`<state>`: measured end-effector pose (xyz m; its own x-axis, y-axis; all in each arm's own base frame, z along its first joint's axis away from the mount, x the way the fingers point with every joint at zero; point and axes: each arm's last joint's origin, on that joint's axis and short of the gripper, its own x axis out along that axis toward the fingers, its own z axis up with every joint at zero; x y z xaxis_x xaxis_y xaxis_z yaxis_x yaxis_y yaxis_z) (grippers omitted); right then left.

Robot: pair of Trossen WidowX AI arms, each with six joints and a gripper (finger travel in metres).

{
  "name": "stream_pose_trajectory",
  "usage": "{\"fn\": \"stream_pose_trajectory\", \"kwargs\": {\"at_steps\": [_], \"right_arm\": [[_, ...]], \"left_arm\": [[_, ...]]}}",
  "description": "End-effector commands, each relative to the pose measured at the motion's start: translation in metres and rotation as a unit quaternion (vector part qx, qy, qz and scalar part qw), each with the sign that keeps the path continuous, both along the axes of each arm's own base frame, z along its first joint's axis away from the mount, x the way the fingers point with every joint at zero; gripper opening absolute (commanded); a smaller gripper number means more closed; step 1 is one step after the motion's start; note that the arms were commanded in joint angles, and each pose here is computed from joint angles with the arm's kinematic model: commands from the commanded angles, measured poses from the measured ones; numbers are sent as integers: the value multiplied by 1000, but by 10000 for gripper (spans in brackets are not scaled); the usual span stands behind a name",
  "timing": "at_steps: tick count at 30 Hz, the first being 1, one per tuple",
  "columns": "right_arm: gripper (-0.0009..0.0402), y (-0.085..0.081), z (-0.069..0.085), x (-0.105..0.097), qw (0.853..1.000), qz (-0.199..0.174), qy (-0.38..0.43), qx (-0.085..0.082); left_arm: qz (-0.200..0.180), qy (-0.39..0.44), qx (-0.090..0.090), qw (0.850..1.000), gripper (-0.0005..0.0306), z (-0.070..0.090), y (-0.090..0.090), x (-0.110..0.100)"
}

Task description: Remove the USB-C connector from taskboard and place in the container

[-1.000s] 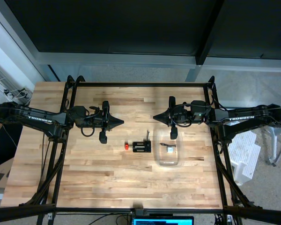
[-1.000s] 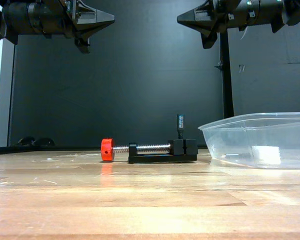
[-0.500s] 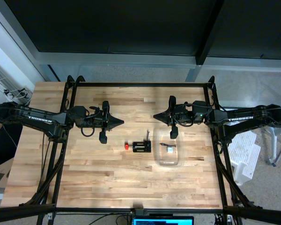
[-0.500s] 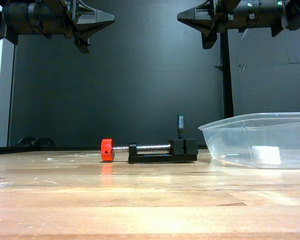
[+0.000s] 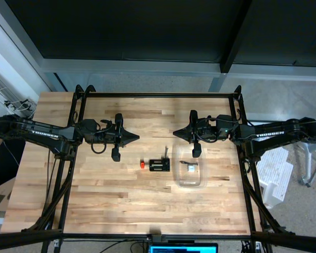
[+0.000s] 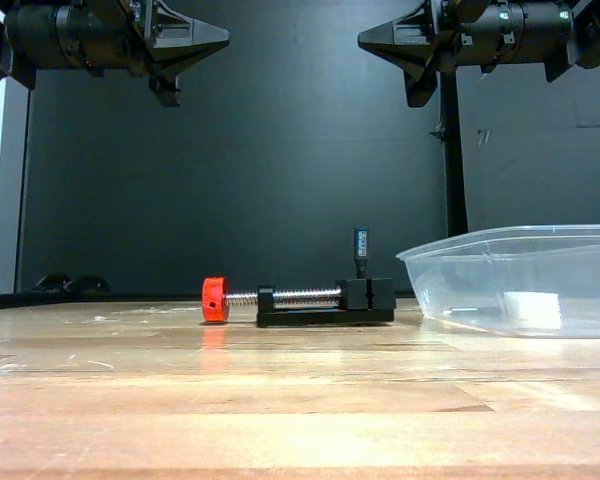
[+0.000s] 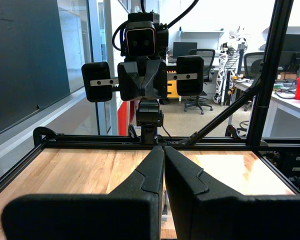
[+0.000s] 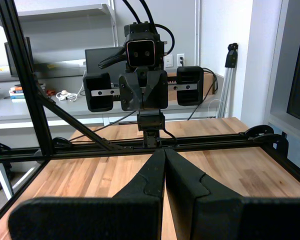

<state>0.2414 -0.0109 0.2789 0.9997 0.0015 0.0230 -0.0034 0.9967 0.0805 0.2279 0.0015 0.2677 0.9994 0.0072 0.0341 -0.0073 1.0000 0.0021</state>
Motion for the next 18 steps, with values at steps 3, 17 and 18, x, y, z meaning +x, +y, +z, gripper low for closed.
{"fn": "stream_pose_trajectory", "kwargs": {"at_steps": [3,17,18], "right_arm": [[0,1,0,0,1000,4,0,1],[0,4,0,0,1000,8,-2,-2],[0,4,0,0,1000,8,-2,-3]], "left_arm": [[0,0,0,1000,0,0,0,0],[0,0,0,1000,0,0,0,0],[0,0,0,1000,0,0,0,0]]}}
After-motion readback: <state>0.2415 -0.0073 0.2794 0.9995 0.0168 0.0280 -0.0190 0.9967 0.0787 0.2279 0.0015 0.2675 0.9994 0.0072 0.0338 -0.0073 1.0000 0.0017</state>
